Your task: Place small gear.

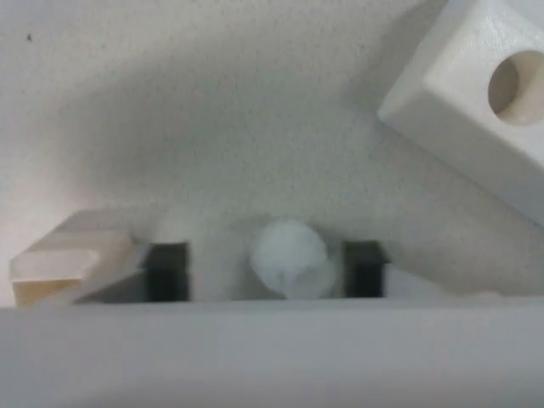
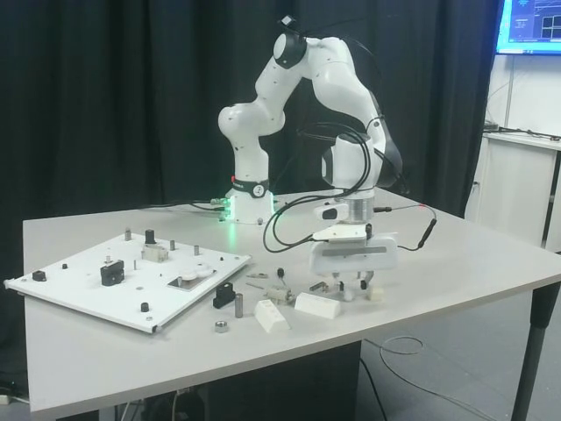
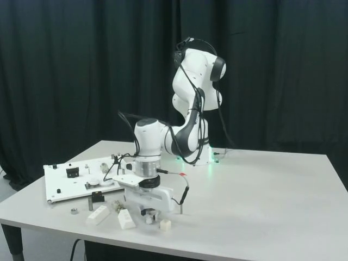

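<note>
A small white gear [image 1: 289, 259] is being held between the black jaws just above the grey counter [image 2: 456, 254], beside a white block [image 1: 476, 93].

One white board [image 2: 88, 289], two white blocks [image 2: 271, 316] [image 2: 317, 304], one small white cube [image 3: 165, 224], one nut [image 2: 221, 326].
</note>
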### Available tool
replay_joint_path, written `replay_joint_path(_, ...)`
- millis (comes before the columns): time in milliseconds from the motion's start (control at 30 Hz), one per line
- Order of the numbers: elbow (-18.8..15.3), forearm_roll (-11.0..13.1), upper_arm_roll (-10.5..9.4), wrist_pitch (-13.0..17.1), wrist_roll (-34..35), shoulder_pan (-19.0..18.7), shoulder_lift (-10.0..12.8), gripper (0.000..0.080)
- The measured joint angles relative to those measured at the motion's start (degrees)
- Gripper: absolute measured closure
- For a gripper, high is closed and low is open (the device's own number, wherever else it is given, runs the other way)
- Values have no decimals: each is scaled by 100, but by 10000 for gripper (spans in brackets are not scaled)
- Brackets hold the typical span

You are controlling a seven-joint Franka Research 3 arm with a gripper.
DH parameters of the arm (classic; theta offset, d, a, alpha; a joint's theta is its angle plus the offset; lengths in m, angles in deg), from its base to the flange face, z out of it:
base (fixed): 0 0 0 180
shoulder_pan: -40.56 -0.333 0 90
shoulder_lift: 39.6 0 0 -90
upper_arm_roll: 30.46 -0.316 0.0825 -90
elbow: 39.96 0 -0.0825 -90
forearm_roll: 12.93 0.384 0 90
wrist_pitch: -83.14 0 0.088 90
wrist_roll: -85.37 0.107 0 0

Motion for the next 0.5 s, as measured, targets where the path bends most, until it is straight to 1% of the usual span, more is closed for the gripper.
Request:
replay_joint_path(133, 12, 0, 0, 0, 4, 17, 0, 461)
replay_joint_path(167, 17, -1, 0, 0, 4, 22, 0, 139)
replay_joint_path(333, 44, -23, 1, -12, 4, 46, -4, 139)
replay_joint_path(367, 50, -27, 1, -19, 4, 51, -5, 29)
replay_joint_path(500, 82, -40, 5, -59, 4, 70, -11, 29)
